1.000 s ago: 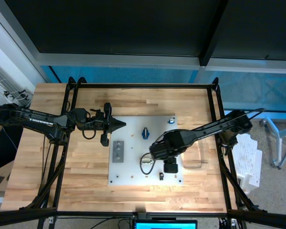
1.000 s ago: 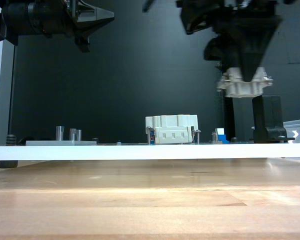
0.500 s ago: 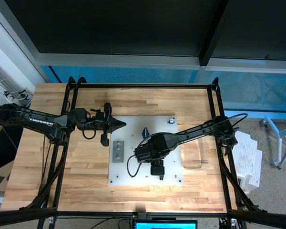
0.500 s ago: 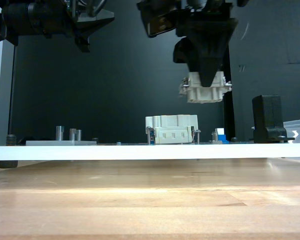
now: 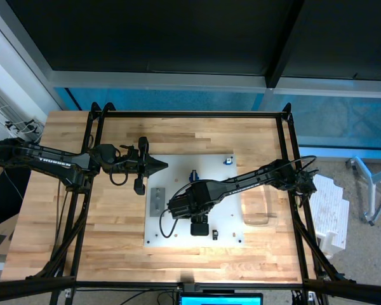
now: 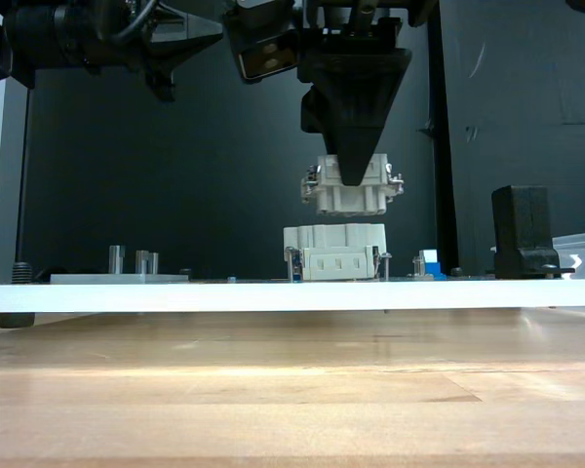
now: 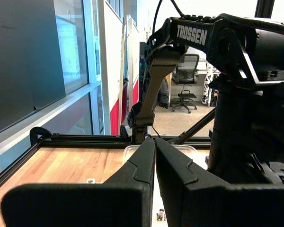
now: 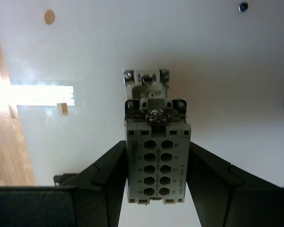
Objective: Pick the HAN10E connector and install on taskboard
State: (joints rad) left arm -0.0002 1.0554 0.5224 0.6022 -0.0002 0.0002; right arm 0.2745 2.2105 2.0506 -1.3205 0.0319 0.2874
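The pale grey HAN10E connector (image 6: 353, 191) hangs in the air with my right gripper (image 6: 355, 168) shut on it. It sits slightly to the right of a matching beige socket (image 6: 334, 253) on the white taskboard (image 6: 273, 295), with a small gap between them. In the right wrist view the connector (image 8: 156, 156) is clamped between both fingers (image 8: 108, 176), and the socket (image 8: 146, 79) shows just beyond it. From above, the right arm (image 5: 193, 206) covers the connector over the taskboard (image 5: 171, 236). My left gripper (image 5: 157, 165) hovers shut and empty at the board's far left corner.
A grey metal block (image 5: 157, 201) with pegs lies on the board's left side, and a blue part (image 5: 193, 175) sits near its far edge. A black fitting (image 6: 523, 232) stands at the board's right. A clear plastic tray (image 5: 260, 206) lies right of the board.
My right arm carried the connector leftward and lower, from beside the black fitting to just above the beige socket. The left arm stayed still.
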